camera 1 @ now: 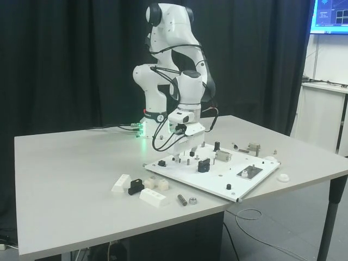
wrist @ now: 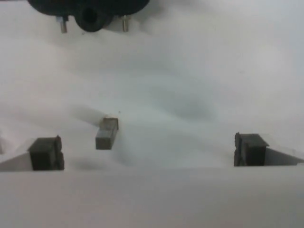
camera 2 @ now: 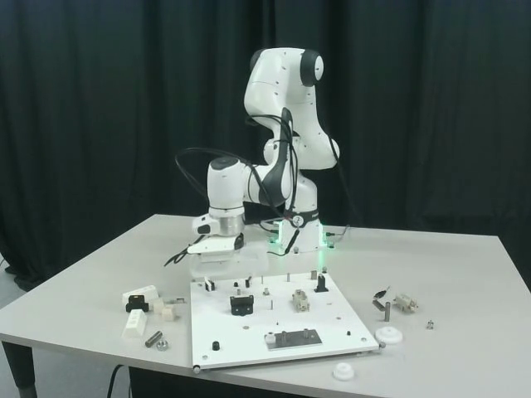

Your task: Remove square peg 2.

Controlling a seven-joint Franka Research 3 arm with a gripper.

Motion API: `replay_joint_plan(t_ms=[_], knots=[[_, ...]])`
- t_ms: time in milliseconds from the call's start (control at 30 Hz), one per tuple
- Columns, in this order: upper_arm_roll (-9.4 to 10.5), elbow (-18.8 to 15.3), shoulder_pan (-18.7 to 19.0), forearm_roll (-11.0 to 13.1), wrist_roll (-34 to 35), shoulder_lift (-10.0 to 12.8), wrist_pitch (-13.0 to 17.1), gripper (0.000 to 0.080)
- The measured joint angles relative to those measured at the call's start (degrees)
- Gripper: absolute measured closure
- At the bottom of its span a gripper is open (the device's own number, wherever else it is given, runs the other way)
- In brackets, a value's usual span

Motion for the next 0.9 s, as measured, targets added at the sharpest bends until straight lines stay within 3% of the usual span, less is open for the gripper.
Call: replay_joint_plan(t_ms=[900], knots=[[0.00,-1.9,0.7,-0.8,0.2,0.7,3.4,0.0003]])
